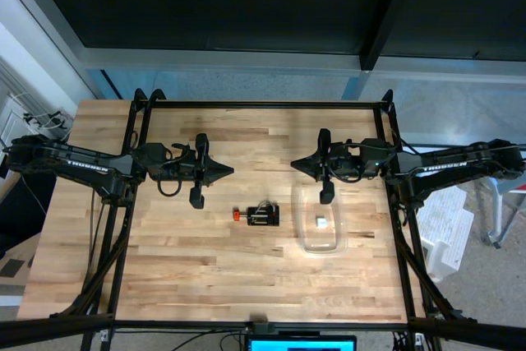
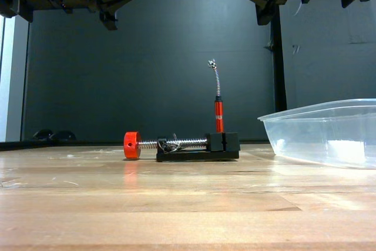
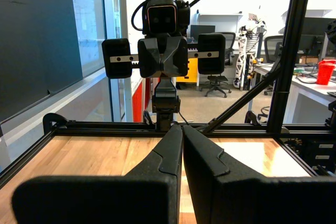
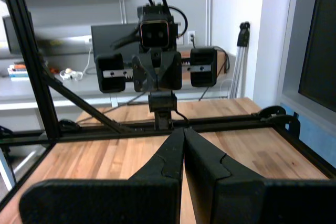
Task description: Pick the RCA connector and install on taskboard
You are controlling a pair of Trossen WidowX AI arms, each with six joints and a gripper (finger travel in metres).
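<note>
Nearest the lens, a lit blue screen (image 1: 302, 343) is seen at the near edge of the pale wooden table (image 1: 205, 277), whose planks are scuffed and are enclosed by a black metal frame (image 1: 263, 104). A dark wall panel (image 2: 176, 57) is set behind the table, and office chairs (image 3: 214, 80) are seen in the room beyond the frame in the left wrist view. The taskboard (image 1: 261, 216) is laid near the middle of the table, with its red-orange knob (image 2: 132, 144) turned toward the left arm's side and a slim red post (image 2: 218, 114) with a bent springy tip stood upright on it. The RCA connector cannot be told apart from the silvery fittings on the block. A clear plastic tray (image 1: 306, 240) is placed just beside the taskboard on the right arm's side, and a small white cube (image 1: 321, 221) is held in it. The left gripper (image 1: 228, 172) is held high above the table with its fingers (image 3: 168, 150) pressed together on nothing. The right gripper (image 1: 295, 163) is likewise held high, faced toward the left one, its fingers (image 4: 168, 156) closed and empty, over the far end of the tray.
</note>
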